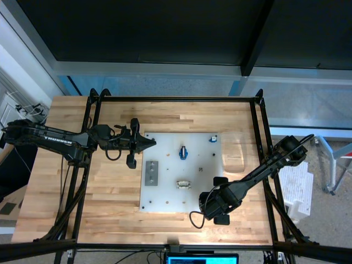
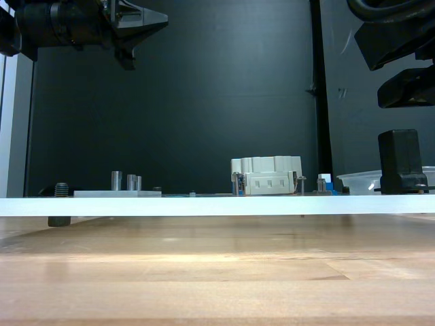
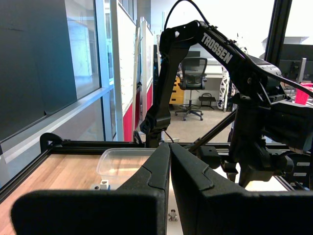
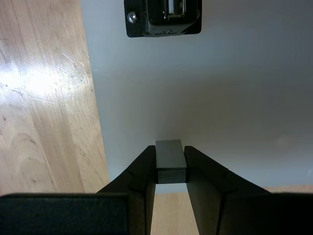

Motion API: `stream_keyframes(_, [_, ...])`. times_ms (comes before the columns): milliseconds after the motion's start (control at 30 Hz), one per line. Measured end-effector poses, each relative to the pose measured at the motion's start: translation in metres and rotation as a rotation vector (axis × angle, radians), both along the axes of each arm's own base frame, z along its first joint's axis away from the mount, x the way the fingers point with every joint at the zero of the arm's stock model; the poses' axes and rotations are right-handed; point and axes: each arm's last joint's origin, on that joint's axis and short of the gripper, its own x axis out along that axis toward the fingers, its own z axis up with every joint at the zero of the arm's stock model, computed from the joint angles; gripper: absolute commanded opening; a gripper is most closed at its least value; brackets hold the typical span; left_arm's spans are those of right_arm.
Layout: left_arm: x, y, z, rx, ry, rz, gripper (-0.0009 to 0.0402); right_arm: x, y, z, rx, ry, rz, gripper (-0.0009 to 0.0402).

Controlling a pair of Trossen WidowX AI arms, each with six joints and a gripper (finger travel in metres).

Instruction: Pick the 16mm bar and install on taskboard

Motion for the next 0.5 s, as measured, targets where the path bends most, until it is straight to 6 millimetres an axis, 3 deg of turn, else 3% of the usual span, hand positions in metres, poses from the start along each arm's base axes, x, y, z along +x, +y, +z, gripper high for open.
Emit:
stream_keyframes(333, [-0.0001,0.0,-0.0001,0.0,0.0,0.0,0.0,-0.0005,-0.0007,0.0043,0.007,-0.012,-0.005,0.0203])
stream_keyframes(500, [-0.0001,0.0,-0.0001,0.0,0.0,0.0,0.0,-0.0015,-0.0017,0.0094,0.013,-0.027,-0.004,0.0239])
